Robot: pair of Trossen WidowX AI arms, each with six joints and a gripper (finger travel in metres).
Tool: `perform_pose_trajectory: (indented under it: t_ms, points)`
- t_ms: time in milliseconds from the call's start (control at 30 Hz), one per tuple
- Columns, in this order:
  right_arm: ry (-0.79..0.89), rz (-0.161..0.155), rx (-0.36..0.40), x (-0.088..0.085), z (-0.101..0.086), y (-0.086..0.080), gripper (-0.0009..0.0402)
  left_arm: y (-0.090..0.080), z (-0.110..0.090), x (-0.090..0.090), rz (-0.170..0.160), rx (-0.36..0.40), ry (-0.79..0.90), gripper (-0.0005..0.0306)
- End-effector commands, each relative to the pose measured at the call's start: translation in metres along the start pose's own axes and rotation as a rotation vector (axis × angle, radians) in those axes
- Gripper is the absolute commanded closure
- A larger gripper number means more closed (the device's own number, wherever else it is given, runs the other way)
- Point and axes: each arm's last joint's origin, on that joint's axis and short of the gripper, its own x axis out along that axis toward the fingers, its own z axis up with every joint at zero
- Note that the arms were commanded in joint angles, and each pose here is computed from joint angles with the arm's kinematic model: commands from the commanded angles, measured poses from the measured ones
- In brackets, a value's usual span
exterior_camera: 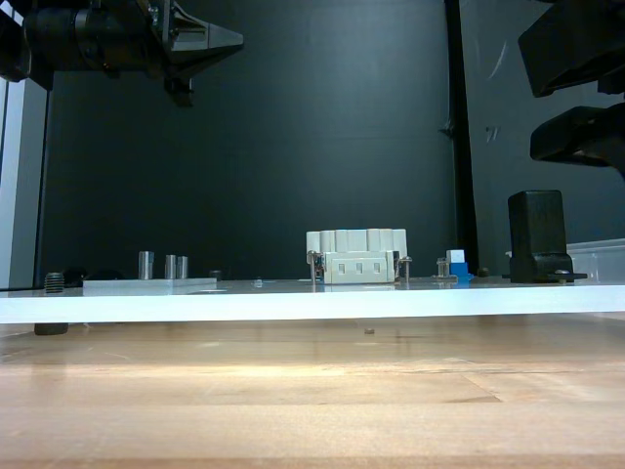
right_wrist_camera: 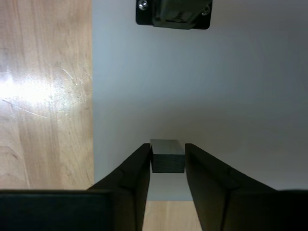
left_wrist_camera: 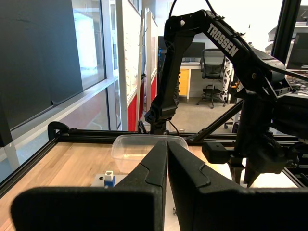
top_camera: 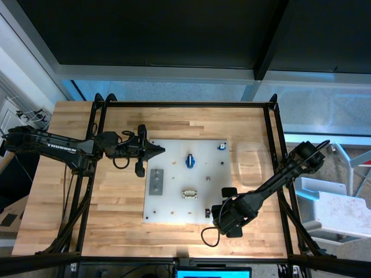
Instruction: Pick the 16mm bar from the taskboard and place it in the container
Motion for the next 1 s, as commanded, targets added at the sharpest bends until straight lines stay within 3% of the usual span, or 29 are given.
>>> perform_pose_trajectory:
  t_ms: [33,367,1000]
  points:
    - [-0.007,0.001,0.001,-0.002,0.001,0.000,0.0336,0.000,0.000,0.000,0.000,0.000,0.000,0.0300]
    - [-0.037,0.020,0.007,-0.014,0.000,-0.002,0.0384,0.000,0.000,0.000,0.000,0.000,0.000,0.0300]
    - [-0.166,0.072,0.035,-0.077,-0.014,-0.026,0.0386,0.000,0.000,0.000,0.000,0.000,0.000,0.0300]
